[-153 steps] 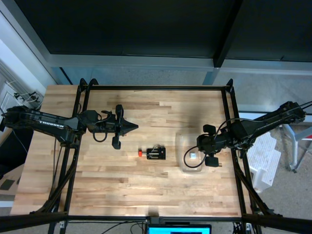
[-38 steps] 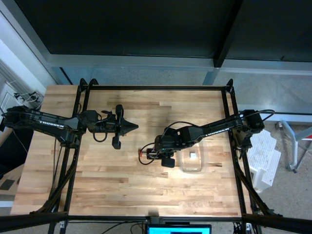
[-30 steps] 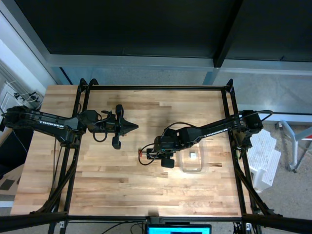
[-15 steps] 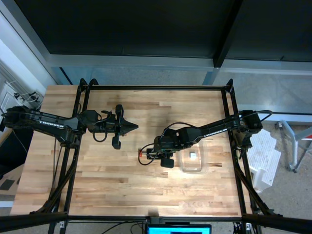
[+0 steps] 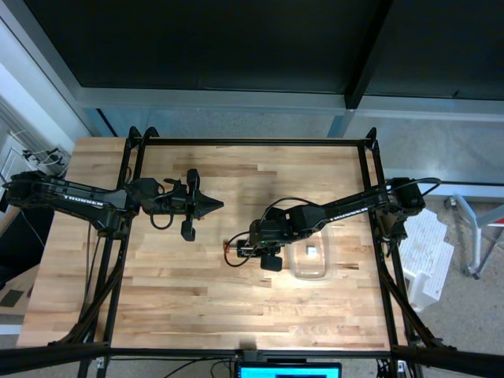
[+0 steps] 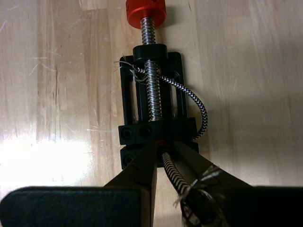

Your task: Pick the RCA connector and install on taskboard

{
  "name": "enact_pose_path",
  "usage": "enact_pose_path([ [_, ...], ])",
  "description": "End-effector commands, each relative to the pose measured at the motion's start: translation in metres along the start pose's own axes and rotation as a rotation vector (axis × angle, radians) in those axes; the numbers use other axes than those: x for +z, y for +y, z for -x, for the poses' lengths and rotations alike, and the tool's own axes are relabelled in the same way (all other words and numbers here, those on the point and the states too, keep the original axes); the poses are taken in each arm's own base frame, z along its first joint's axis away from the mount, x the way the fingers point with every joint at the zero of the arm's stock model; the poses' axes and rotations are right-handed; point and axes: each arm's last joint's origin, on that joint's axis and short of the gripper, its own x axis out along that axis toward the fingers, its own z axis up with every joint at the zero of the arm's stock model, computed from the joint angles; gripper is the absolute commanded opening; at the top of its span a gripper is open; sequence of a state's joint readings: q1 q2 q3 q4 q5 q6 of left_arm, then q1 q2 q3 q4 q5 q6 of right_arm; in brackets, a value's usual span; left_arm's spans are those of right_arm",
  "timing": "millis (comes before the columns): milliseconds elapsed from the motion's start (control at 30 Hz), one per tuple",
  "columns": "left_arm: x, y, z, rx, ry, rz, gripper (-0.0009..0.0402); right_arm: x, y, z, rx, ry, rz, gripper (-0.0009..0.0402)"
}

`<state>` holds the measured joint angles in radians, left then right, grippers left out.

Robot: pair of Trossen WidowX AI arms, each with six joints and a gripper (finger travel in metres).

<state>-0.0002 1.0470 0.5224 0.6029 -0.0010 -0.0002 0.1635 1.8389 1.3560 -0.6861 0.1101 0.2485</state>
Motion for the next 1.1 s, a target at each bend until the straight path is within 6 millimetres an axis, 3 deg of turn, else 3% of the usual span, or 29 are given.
enact_pose_path([
  [33, 0.000, 0.000, 0.000, 0.000, -0.001, 0.000, 0.0000, 0.001, 0.000, 0.004, 0.002, -0.017, -0.005, 0.0071],
  [267, 0.000, 0.000, 0.000, 0.000, 0.000, 0.000, 0.0000, 0.002, -0.001, 0.013, 0.007, -0.037, 0.001, 0.0147],
  [467, 0.000, 0.000, 0.000, 0.000, -0.001, 0.000, 0.0000, 0.001, -0.003, 0.036, 0.017, -0.070, -0.001, 0.0180],
  [733, 0.000, 0.000, 0.000, 0.000, -0.001, 0.000, 0.0000, -0.007, -0.007, 0.064, 0.026, -0.064, 0.002, 0.0190],
  [1100, 0.000, 0.000, 0.000, 0.000, 0.000, 0.000, 0.0000, -0.008, -0.007, 0.069, 0.028, -0.076, 0.003, 0.0188],
])
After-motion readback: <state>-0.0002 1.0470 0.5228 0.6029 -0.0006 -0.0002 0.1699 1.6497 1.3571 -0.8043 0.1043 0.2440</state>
